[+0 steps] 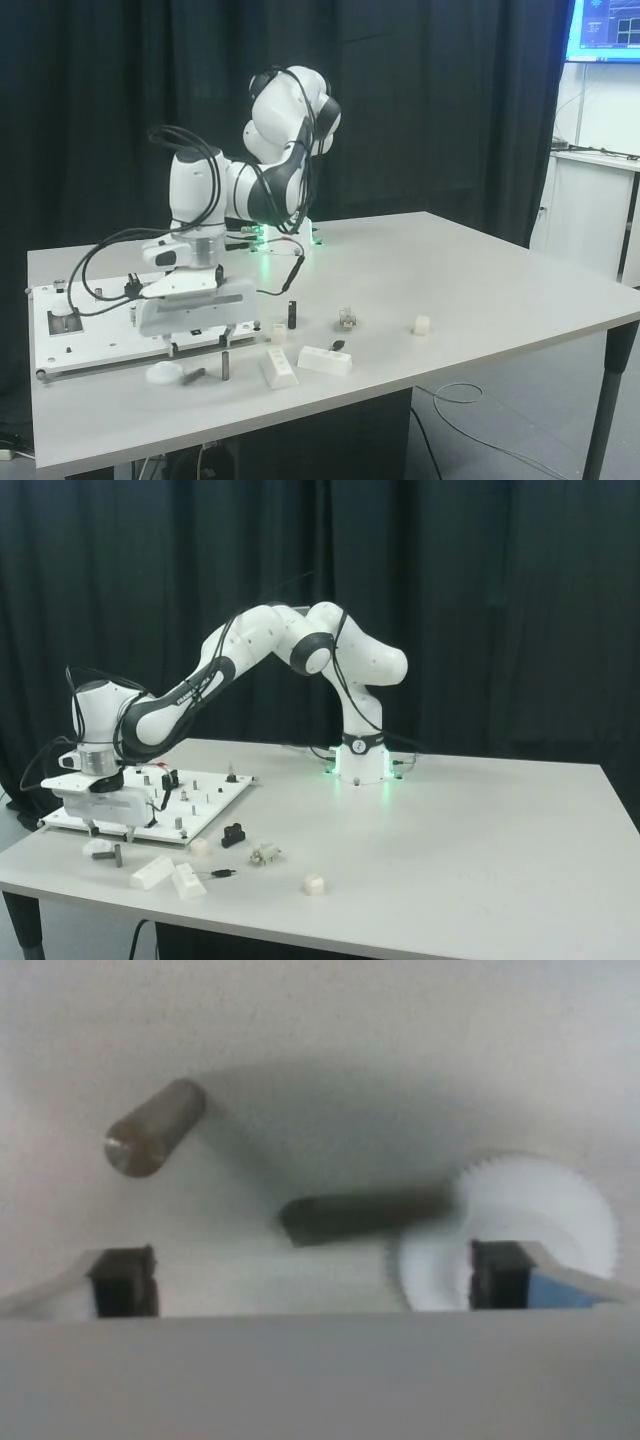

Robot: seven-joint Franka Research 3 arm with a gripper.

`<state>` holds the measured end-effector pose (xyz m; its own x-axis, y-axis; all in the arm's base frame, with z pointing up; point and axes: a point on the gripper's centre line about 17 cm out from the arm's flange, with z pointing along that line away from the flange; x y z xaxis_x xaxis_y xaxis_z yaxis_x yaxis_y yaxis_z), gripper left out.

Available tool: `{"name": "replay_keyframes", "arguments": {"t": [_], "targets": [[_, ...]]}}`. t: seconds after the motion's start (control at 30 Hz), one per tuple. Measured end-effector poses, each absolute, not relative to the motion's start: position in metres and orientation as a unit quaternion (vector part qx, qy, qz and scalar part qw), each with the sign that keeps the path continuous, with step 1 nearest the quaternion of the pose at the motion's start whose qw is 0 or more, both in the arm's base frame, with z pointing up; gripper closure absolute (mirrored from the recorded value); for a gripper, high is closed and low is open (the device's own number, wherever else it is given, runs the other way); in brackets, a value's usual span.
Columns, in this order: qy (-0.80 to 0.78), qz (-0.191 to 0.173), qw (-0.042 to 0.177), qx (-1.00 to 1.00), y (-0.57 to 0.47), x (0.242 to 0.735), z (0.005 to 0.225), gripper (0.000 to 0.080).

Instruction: Remove square peg 4.

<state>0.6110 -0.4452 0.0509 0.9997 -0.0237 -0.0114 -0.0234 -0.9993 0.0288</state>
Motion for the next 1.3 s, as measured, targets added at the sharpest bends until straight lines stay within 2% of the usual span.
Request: {"name": "replay_keyframes", "arguments": {"t": [0.03,0.2,0.23,0.43,1.3], "targets": [[-0.011,-0.007,0.015,1.000,-0.446,0.611,0.053,0.0061],[-0.009,-0.012,0.013,1.000,-0.446,0.612,0.066,0.0061],[-0.009,-0.013,0.013,1.000,-0.446,0.612,0.068,0.0017],[-0.009,-0.017,0.011,1.000,-0.445,0.614,0.078,0.0005],[-0.007,-0.021,0.006,1.000,-0.442,0.615,0.089,0.0003]]}}
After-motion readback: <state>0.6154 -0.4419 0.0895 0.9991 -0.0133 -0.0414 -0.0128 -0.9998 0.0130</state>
